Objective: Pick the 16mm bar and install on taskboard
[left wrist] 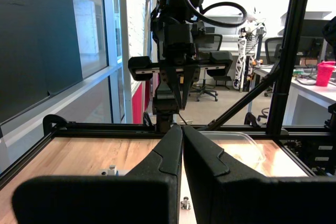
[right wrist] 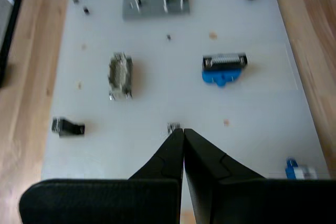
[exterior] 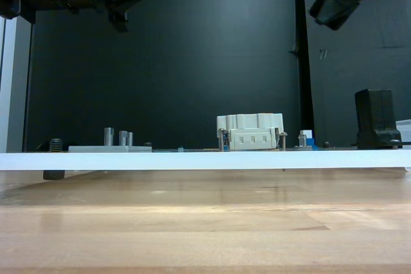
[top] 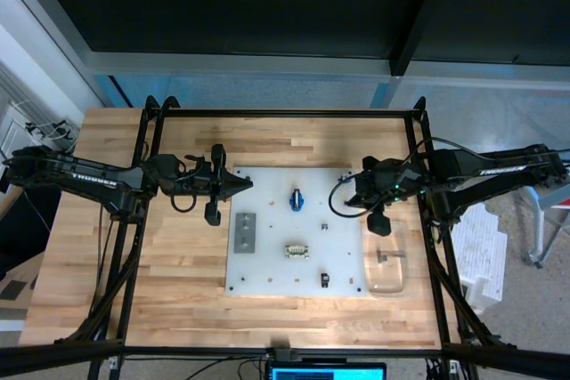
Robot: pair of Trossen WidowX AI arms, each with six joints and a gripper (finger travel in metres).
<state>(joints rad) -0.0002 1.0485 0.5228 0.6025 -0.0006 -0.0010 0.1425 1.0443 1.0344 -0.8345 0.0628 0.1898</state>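
left gripper (left wrist: 182,128): fingers pressed together, nothing held, high over taskboard (top: 272,260) left edge | right gripper (right wrist: 182,131): fingers pressed together, empty, high over taskboard right side | 16mm bar (top: 383,258): lying in clear tray (top: 389,290) just beside taskboard right edge

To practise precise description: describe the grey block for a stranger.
The taskboard lies under the left end effector, at its left edge, and the right end effector, at its right. By the left edge sits the grey block, the only flat slab with pins.
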